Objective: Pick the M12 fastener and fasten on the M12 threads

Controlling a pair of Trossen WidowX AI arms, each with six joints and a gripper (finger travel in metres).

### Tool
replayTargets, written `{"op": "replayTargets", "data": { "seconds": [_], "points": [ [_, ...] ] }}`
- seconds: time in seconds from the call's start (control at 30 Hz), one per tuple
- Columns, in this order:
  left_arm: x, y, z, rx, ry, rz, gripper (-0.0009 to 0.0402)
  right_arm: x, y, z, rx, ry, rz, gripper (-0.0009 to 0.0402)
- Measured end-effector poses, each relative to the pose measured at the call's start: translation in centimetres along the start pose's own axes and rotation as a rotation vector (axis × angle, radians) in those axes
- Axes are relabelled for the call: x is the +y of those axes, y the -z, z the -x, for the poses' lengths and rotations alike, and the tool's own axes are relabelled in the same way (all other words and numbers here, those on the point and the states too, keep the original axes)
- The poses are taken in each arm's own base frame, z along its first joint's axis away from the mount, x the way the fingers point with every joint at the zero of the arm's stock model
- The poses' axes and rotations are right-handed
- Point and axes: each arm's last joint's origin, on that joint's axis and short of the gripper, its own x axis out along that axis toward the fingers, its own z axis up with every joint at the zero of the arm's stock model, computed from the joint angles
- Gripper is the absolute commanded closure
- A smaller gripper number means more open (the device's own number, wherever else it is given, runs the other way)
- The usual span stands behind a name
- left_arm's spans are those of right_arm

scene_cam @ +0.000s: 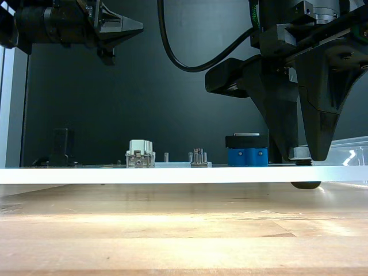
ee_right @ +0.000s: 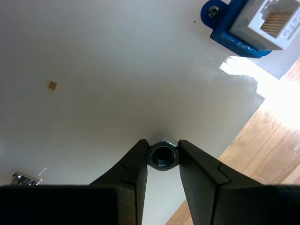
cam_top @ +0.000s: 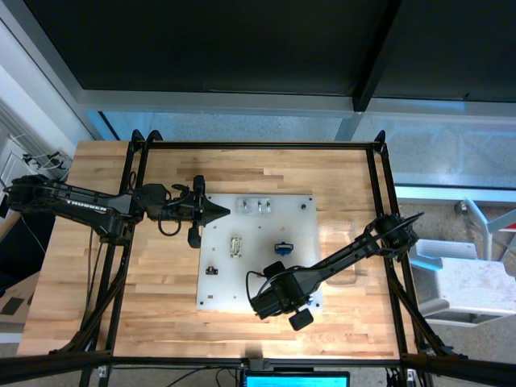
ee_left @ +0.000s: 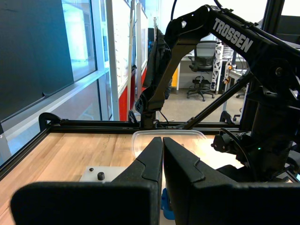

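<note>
Right wrist view: the right claw (ee_right: pixel 162 149) pinches the M12 nut (ee_right: pixel 162 158) low over the white board (ee_right: pixel 93 70); whether it sits on its stud is unclear. The left claw (ee_left: pixel 162 141), closed, hovers above the board's far left.

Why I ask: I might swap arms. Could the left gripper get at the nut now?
Unlikely: the right gripper is shut on the nut at the board's near right edge, fingers flanking it; the left gripper hangs shut, high, far left.

Daylight through tall glass windows (ee_left: pixel 77 37); glossy white board (ee_right: pixel 93 70) glares; low view dim, black right gripper (scene_cam: pixel 300 154) silhouetted; near wooden tabletop (scene_cam: pixel 172 230) blurred.
</note>
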Motion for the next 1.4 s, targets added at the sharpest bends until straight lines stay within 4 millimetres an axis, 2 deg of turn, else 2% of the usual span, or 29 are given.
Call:
{"op": "replayTargets", "data": {
  "seconds": [0.17,0.5,0.67,1.07,1.4],
  "points": [
    [0.0,0.0,0.0,0.0,0.0,0.0,0.0393,0.0,0.0,0.0,0.001,0.0,0.0,0.0361],
    [0.0,0.0,0.0,0.0,0.0,0.0,0.0393,-0.1,0.0,0.0,0.004,0.005,-0.001,0.0246],
    [0.0,0.0,0.0,0.0,0.0,0.0,0.0393,-0.2,-0.1,0.5,0.013,0.014,0.0,0.0216],
    [0.0,0.0,0.0,0.0,0.0,0.0,0.0393,-0.2,-0.8,4.0,0.1,0.007,0.042,0.0215],
    [0.0,0.0,0.0,0.0,0.0,0.0,0.0393,-0.1,-2.2,6.0,0.05,-0.013,0.593,0.0242]
  ]
}}
